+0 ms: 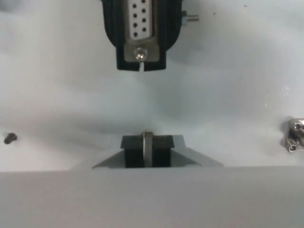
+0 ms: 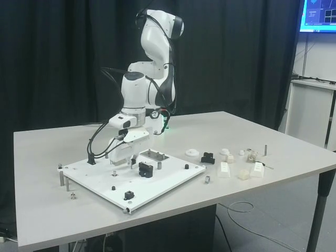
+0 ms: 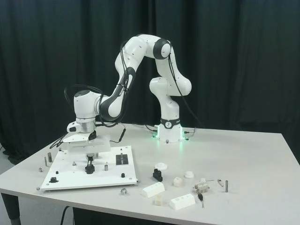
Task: Remove square peg 1.
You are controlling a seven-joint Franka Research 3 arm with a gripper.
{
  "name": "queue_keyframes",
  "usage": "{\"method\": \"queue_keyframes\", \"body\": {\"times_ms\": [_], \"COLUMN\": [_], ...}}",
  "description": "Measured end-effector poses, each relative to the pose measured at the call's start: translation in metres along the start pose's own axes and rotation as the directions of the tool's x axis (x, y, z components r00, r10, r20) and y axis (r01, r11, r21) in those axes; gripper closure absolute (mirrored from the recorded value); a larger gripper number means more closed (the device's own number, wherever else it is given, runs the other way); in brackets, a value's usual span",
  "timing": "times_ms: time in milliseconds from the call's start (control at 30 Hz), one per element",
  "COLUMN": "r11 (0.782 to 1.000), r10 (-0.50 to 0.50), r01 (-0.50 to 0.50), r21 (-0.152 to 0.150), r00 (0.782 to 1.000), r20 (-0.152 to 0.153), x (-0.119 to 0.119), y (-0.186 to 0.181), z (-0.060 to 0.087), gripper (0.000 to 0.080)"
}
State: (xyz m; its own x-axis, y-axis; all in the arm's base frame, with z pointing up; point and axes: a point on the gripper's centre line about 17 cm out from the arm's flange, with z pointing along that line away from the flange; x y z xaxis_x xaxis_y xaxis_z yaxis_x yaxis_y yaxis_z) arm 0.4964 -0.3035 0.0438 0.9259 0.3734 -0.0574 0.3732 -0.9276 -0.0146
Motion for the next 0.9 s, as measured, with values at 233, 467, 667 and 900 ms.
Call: {"method": "queue_keyframes", "body": {"times_ms": [233, 467, 667, 900], "r11": [1.000, 1.000, 0.999, 0.999], "r10": [-0.003, -0.026, -0.035, -0.042], "r01": [0.003, 0.026, 0.035, 0.042], "r21": [0.000, -0.005, -0.011, -0.018], "r00": [1.000, 1.000, 0.999, 0.999], "r20": [0.001, 0.006, 0.006, 0.005], "x": [0.000, 0.001, 0.002, 0.001], "y": [0.000, 0.000, 0.000, 0.001], "z": [-0.002, -0.006, -0.017, -0.033], "gripper": [0.0767, 0.0767, 0.0767, 0.0767]}}
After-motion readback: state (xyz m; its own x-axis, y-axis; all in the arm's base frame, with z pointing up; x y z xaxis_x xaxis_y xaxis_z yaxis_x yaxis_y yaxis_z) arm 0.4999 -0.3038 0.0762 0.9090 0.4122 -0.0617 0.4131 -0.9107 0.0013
